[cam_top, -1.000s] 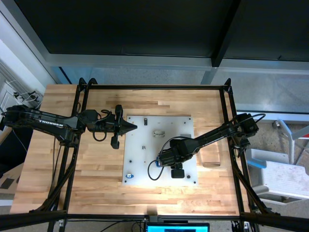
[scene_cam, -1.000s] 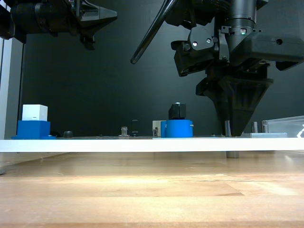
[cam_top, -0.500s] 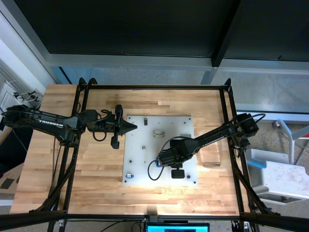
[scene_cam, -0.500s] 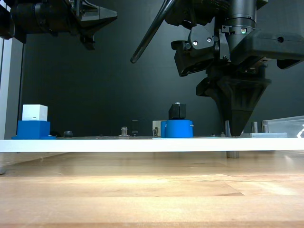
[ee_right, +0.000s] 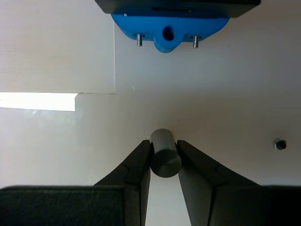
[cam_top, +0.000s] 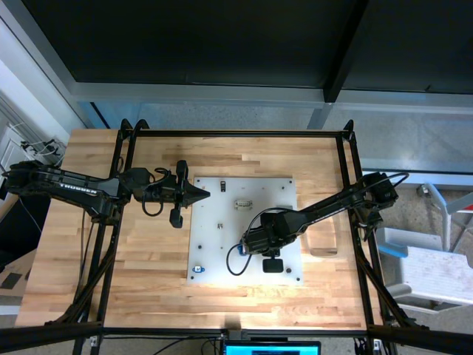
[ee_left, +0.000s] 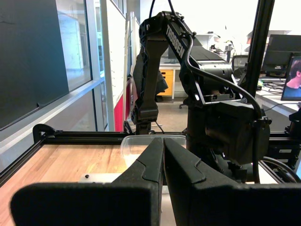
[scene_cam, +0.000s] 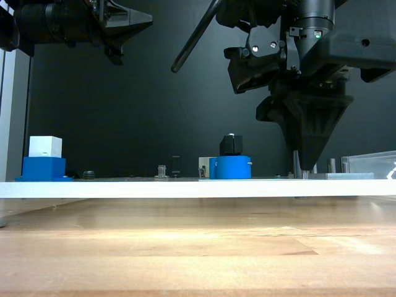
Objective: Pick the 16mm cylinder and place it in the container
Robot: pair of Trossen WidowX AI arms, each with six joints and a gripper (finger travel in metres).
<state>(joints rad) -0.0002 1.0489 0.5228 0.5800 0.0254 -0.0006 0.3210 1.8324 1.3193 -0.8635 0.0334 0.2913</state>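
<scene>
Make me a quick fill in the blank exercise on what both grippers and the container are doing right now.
The right gripper is shut on the grey ____.
The left gripper, parked above the board's left edge, is ____.
The container lies to the board's ____.
Missing: cylinder; shut; right.

Log: I saw the white square board (cam_top: 211,240) lying flat on the wooden table (cam_top: 148,290), inside a black frame (cam_top: 236,134). At the board's near-left corner a blue base (scene_cam: 43,167) carried a white cube (scene_cam: 45,146). Further right on the board stood a blue round fixture (scene_cam: 231,167) with a black block (scene_cam: 230,145) on top. A small hex nut (ee_right: 280,144) sat on the board surface. A lit screen (cam_top: 272,347) showed at the table's near edge.
</scene>
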